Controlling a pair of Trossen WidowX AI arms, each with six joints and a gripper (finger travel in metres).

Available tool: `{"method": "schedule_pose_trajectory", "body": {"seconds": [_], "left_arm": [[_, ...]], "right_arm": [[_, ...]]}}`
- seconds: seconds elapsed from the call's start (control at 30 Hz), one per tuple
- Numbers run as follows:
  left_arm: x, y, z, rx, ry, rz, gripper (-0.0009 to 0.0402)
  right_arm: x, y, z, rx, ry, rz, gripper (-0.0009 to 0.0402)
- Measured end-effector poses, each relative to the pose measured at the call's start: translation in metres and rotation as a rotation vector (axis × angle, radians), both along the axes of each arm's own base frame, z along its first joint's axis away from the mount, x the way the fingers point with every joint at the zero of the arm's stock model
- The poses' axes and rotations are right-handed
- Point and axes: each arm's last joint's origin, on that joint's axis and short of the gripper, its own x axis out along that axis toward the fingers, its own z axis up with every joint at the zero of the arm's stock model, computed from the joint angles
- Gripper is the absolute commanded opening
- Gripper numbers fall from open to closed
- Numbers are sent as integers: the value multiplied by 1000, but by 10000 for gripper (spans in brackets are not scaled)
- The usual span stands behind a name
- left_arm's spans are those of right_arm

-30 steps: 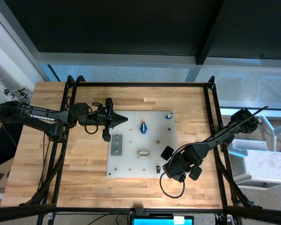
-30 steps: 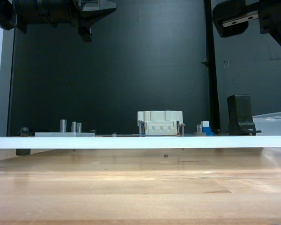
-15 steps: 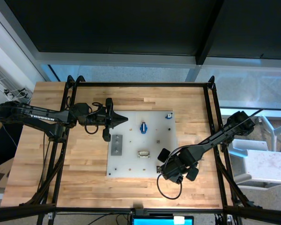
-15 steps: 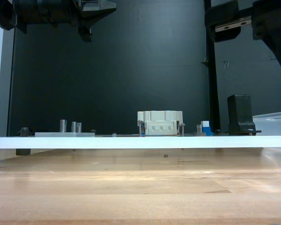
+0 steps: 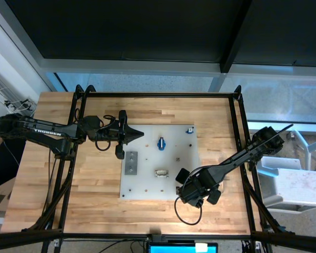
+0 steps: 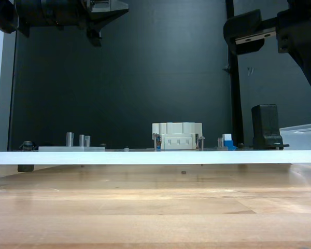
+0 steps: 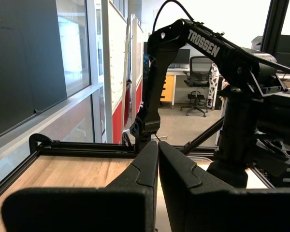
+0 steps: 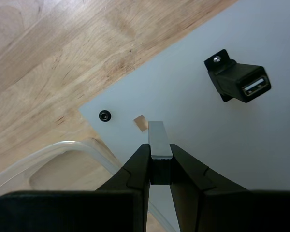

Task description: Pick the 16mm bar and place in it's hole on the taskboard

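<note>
Wooden table (image 5: 95, 200), white board (image 5: 147, 179) in the middle, black frame all round, usual setup. My right claw (image 8: 160, 153) is clamped on the bar (image 8: 159, 137) and hanging over the near right corner of the board. The bar is a short grey metal piece that pokes out past my fingertips (image 8: 137, 166) and points down at the board. It's clear of its seat and touching nothing but me.

On my wrist camera there's a small square hole (image 8: 141, 123) just beside the bar's end, with a black screw (image 8: 105, 115) near it and a black socket (image 8: 239, 83) well apart on the other side. I'd guess that hole is the one.

Handling-wise I reckon it's solid metal: stiff, no give, smooth enough to slide in the pads if it catches the rim. Probably heavy for its size too. Gripping it across the sides with the end left free, like I have it, seems right to me. It needs to stay square to the hole.

My left claw (image 7: 157, 147) has its fingers pressed together on nothing, up in the air over the far left edge of the board.
</note>
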Motion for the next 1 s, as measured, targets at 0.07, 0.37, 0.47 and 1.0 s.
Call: {"method": "schedule_pose_trajectory", "body": {"seconds": [0.07, 0.37, 0.47, 1.0], "left_arm": [[0, 0, 0, 0, 0, 0, 0], [0, 0, 0, 0, 0, 0, 0], [0, 0, 0, 0, 0, 0, 0], [0, 0, 0, 0, -1, 0, 0]], "right_arm": [[1, 0, -2, -3, 6, 0, 0], [2, 1, -8, -10, 19, 0, 0], [1, 1, -10, -10, 26, -4, 0], [-1, 1, -19, -8, 21, -5, 0]]}}
